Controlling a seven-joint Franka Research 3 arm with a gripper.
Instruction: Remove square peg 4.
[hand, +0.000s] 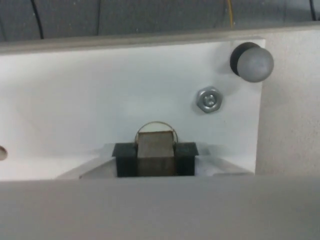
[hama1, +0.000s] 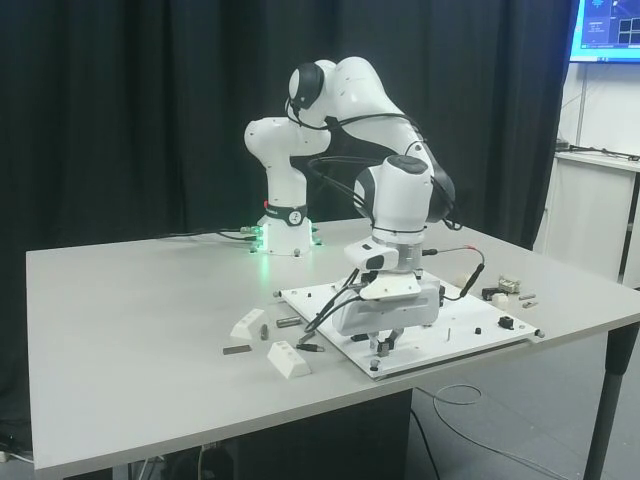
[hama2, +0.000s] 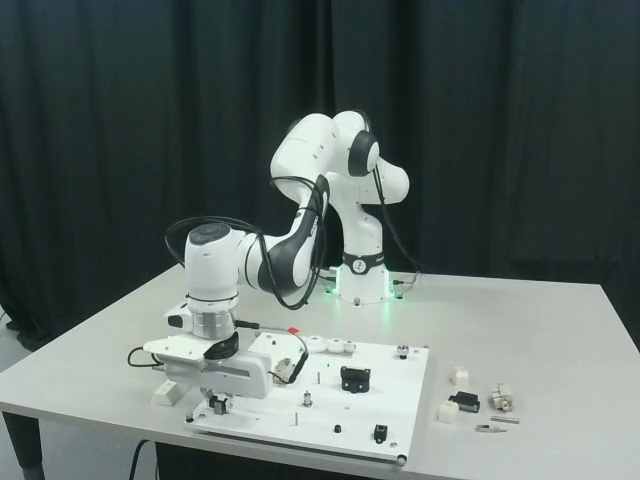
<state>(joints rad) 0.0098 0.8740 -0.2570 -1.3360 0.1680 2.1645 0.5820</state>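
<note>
In the wrist view a grey square peg (hand: 155, 145) stands upright between two black fingertips (hand: 125, 157) over the white board (hand: 75, 100). My gripper (hand: 155, 159) is shut on the peg, and a round hole rim shows just behind it. Whether the peg's lower end is still in its hole is hidden. In the first room view the gripper (hama1: 385, 343) is low over the board's (hama1: 470, 335) near corner. The second room view shows the gripper (hama2: 218, 404) at the board's (hama2: 390, 400) front left corner.
A grey ball knob (hand: 252, 62) and a hex nut (hand: 209, 99) sit on the board close to the peg. Two white blocks (hama1: 248, 323) (hama1: 288, 358) and small metal pieces (hama1: 237, 349) lie beside the board. A black fixture (hama2: 355, 378) stands on it. Loose parts (hama2: 460, 403) lie to its right.
</note>
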